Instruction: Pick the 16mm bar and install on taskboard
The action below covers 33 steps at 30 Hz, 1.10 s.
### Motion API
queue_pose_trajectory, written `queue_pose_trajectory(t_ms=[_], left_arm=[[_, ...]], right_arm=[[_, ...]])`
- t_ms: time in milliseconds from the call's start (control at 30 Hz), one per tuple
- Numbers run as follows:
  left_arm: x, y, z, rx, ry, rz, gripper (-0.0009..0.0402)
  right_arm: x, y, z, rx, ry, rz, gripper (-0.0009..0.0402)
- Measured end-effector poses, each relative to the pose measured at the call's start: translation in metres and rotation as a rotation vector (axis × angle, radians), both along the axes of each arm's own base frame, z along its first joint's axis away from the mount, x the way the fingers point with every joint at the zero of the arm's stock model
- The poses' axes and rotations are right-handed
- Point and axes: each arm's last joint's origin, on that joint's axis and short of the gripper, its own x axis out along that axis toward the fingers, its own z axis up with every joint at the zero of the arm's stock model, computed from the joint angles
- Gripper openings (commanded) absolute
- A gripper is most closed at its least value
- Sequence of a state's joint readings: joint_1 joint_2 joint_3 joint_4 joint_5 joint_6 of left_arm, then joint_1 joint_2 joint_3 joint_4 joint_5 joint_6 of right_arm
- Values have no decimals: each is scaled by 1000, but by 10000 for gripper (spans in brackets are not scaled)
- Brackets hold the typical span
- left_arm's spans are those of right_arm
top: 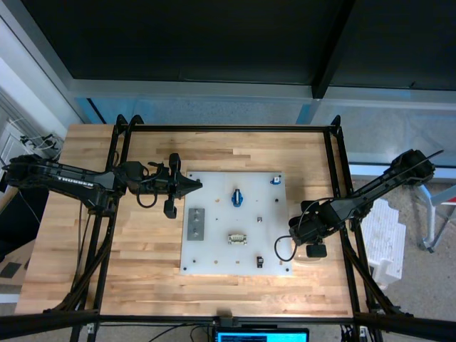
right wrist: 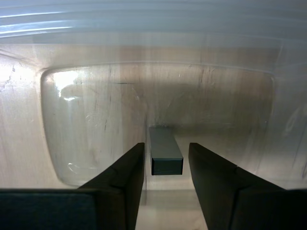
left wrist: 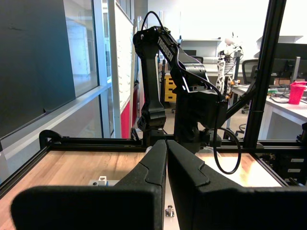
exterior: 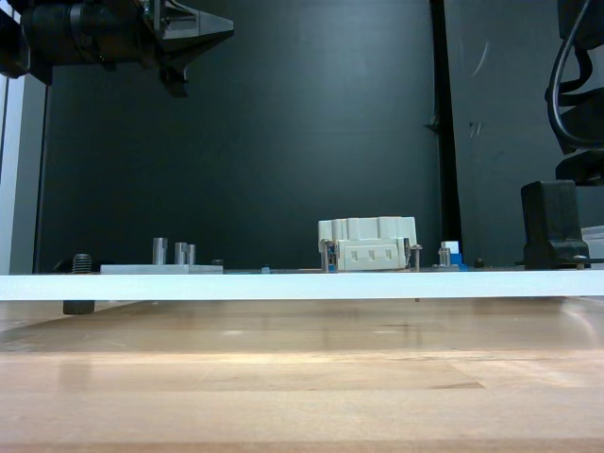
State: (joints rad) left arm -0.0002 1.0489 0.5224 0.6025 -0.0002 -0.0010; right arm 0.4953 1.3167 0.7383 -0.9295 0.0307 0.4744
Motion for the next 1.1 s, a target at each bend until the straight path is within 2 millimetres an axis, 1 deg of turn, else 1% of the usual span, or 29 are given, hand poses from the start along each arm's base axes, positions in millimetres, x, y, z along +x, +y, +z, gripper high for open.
queue_pose_trajectory(t_ms=[300, 500, 633, 733, 867, 1100], left_arm=[[0, 0, 0, 0, 0, 0, 0], [0, 0, 0, 0, -1, 0, 0], [0, 0, 0, 0, 0, 0, 0], [0, 0, 0, 0, 0, 0, 0], [0, 0, 0, 0, -1, 0, 0], [0, 0, 0, 0, 0, 0, 0]], right_arm=[[0, 0, 0, 7, 4, 0, 30], [0, 0, 0, 7, 4, 0, -1], [0, 0, 1, 6, 4, 0, 3], [0, 0, 7, 5, 5, -1, 5], [2, 1, 20, 5, 4, -1, 4], [4, 2, 49, 15, -16, 0, 4]])
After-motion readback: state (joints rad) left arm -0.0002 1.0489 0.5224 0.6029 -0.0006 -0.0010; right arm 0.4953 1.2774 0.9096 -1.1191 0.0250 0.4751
